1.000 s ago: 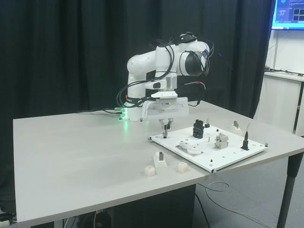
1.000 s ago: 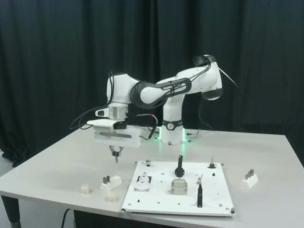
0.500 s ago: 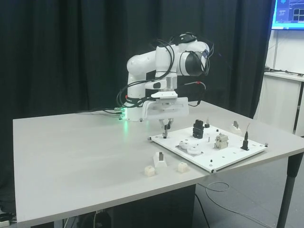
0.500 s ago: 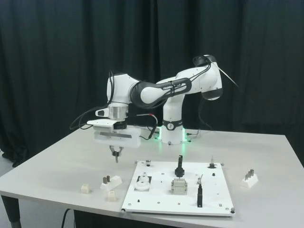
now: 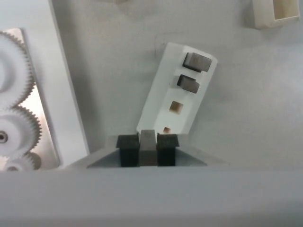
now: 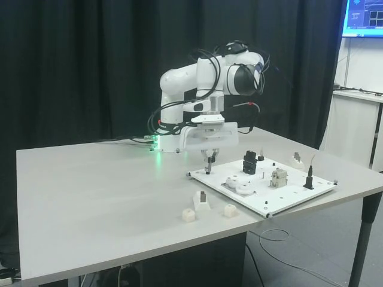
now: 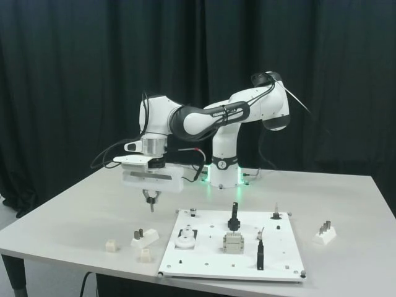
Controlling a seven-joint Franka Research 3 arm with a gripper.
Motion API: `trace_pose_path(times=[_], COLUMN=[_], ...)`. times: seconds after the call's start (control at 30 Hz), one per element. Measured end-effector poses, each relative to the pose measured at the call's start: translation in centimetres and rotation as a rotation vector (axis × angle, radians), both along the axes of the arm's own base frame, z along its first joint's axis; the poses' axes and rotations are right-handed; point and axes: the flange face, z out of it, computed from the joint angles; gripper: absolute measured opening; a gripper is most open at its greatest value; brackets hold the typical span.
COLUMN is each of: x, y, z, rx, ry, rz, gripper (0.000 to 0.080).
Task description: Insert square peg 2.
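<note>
Black curtains hang behind a grey table [image 6: 90,185], on which the white arm [image 7: 204,117] stands bolted at the far side with a green light at its base. The gripper [image 5: 147,150] hangs in the air above the table, clear of the surface, its two black fingers [image 5: 127,150] closed narrowly on a grey square peg [image 5: 148,147] that stands upright between them; in the second room view the peg shows as a thin dark stub below the gripper [image 7: 151,201]. Below it on the table lies a white peg holder [image 5: 179,92], tilted in the wrist view, with two grey pegs [image 5: 196,62] seated in its larger sockets and two smaller square holes [image 5: 176,107] open (the smallest lies nearest the fingers). The holder sits just beside the edge of a white assembly board [image 7: 235,253], apart from it, and white gears [image 5: 12,94] rest on that board. In the room views two small white blocks [image 6: 188,215] lie near the holder [image 6: 201,202] towards the table's front edge, and the board carries several black and grey fittings [image 6: 249,162]. Another small white holder [image 7: 325,233] stands on the table beyond the board's other side.
</note>
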Motion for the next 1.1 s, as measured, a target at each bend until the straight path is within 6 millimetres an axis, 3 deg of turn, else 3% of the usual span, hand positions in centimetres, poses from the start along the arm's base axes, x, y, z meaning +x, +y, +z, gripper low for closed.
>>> trace_pose_path(times=[0.47, 1.1], x=[1.1, 2.1], y=[2.6, 10.5], z=[0.9, 3.3], rx=[0.034, 0.080], ry=[-0.006, 0.011], rz=[-0.024, -0.108], gripper=[0.0076, 0.0076])
